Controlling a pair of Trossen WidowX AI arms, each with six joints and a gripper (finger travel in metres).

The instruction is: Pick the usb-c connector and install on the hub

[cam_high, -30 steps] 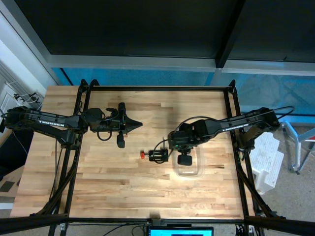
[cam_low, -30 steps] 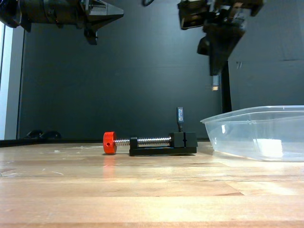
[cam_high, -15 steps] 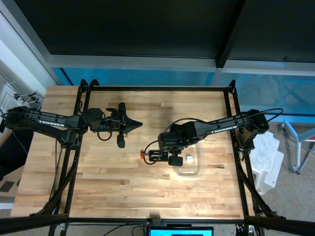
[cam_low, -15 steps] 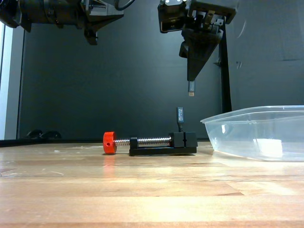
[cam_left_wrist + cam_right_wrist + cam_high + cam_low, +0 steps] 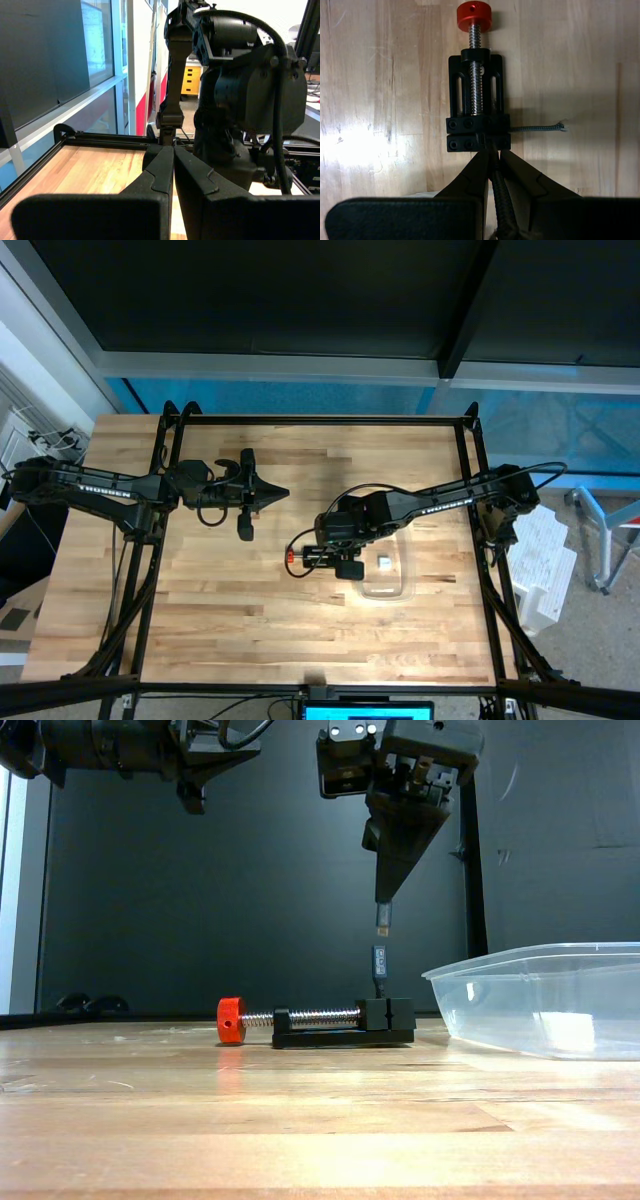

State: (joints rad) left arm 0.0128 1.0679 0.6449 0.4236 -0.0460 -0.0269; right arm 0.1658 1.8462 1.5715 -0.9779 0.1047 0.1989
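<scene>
Left gripper (image 5: 285,493): hangs high over the left half of the table (image 5: 220,610), well apart from everything else, pointing inward; in its own wrist view the two fingers (image 5: 160,172) are pressed flat together with nothing between them.
Knob (image 5: 230,1020): orange-red, on the left end of a bare threaded screw that runs into the hub.
Hub (image 5: 340,1020): a small black block lying flat on the wood near the middle of the table, just left of the tray; a little upright socket piece (image 5: 379,963) stands on its right-hand end.
Usb-c connector (image 5: 382,920): off the table, hanging tip-down right above that upright piece, with a small gap showing between them in the low view.
Right gripper (image 5: 384,898): points straight down over the hub's right end, its fingers (image 5: 517,172) pinched on the connector and its dark cable.
Cord (image 5: 537,128): thin and grey, lying on the wood and sticking out from the hub's side.
Tray (image 5: 540,1000): clear plastic, on the table beside the hub's right end; a small white piece (image 5: 383,562) lies inside it.
</scene>
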